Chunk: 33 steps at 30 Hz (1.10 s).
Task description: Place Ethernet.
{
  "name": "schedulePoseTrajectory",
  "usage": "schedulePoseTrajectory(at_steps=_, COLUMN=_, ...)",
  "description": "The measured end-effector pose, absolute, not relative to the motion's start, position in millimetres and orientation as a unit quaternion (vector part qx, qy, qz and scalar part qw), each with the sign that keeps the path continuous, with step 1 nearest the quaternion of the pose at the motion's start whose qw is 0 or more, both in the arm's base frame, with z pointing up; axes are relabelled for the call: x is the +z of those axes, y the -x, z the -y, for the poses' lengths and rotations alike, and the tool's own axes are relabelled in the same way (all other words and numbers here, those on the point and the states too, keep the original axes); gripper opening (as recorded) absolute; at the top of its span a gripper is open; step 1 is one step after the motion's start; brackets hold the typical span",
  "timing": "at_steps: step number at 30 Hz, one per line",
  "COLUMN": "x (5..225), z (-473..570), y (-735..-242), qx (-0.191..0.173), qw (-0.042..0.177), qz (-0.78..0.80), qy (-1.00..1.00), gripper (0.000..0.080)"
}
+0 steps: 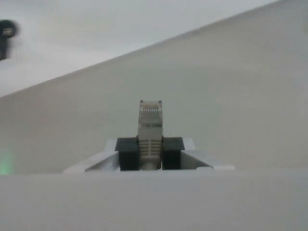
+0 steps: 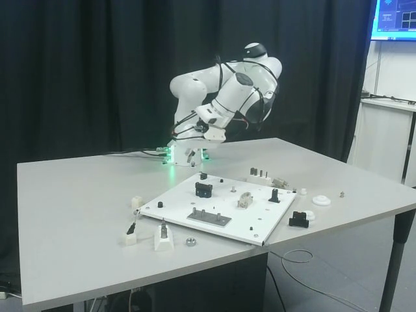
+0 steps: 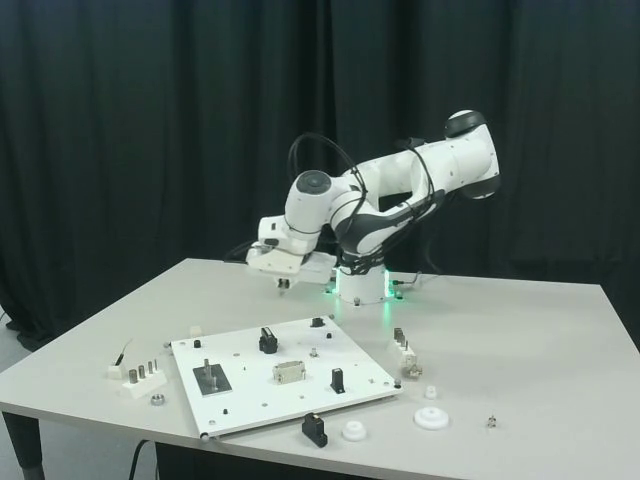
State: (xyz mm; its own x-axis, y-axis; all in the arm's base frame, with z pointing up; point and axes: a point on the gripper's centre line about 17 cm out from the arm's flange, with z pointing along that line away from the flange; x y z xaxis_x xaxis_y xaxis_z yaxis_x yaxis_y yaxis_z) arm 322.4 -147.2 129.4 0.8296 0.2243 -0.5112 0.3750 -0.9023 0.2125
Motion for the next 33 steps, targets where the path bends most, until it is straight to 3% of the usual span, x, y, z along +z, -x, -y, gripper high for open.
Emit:
schedulePoseTrajectory(at_steps=13, x=142, z=210, y=-341, qx=-0.227, qw=0.179, qz=-0.195, qy=-0.937, gripper=0.0095)
schedulePoseTrajectory(at_steps=33, x=133, z=282, y=-371, qx=-0.181, qw=0.15, qz=-0.281, qy=-0.93, gripper=0.0094)
